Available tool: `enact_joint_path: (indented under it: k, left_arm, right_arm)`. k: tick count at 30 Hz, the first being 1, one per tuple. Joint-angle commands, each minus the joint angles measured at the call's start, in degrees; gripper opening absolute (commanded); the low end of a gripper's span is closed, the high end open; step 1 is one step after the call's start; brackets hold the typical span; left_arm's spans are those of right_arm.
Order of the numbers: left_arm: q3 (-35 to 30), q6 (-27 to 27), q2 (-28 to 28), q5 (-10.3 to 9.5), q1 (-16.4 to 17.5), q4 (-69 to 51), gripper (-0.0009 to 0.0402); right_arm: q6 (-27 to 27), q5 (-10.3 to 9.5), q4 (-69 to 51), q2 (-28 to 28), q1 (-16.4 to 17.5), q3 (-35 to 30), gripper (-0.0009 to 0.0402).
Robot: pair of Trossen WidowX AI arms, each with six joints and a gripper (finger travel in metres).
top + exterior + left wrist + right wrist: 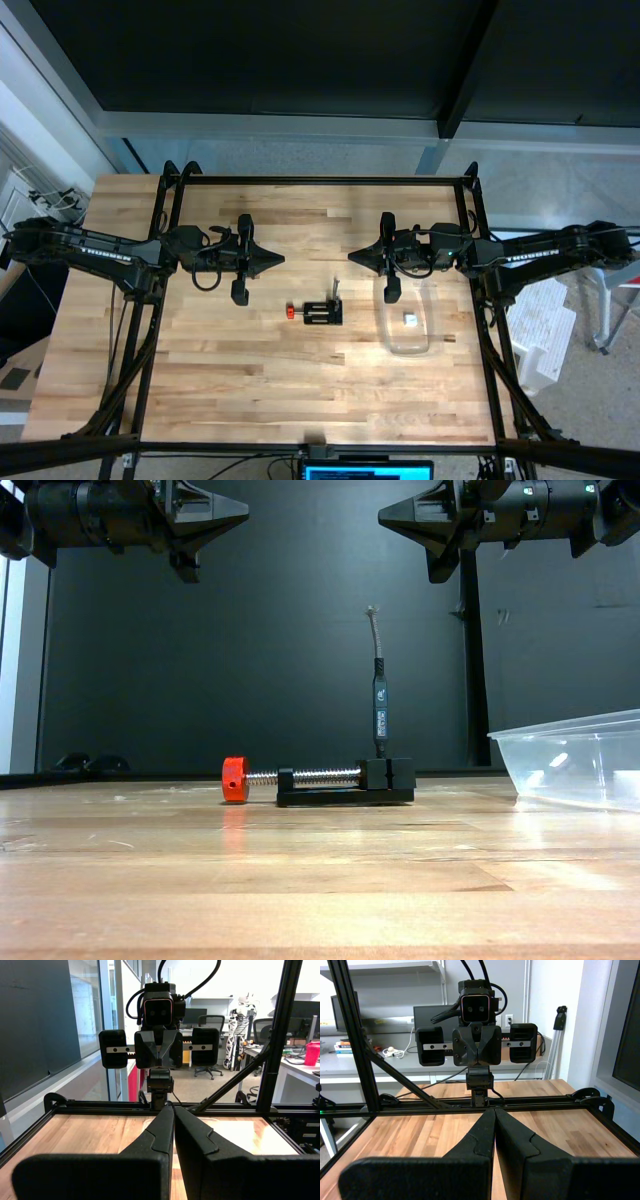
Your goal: Remove the USB-C connector from taskboard and place in the container
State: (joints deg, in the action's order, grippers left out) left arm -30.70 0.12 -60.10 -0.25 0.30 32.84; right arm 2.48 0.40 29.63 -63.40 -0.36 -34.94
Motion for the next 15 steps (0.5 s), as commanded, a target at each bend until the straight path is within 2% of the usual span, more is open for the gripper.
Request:
enact_joint_path:
  k: [1, 15]
  left_arm:
    - [0.0, 0.0, 0.0, 0.00, 0.0, 0.0, 0.0000]
    - [0.0, 0.0, 0.0, 0.00, 0.0, 0.0, 0.0000]
  right_arm:
    - [0.0, 0.00, 0.0, 0.0, 0.0, 0.0, 0.0000]
    - [0.2, -0.52, -1.2, 0.0, 0.0, -0.2, 0.0000]
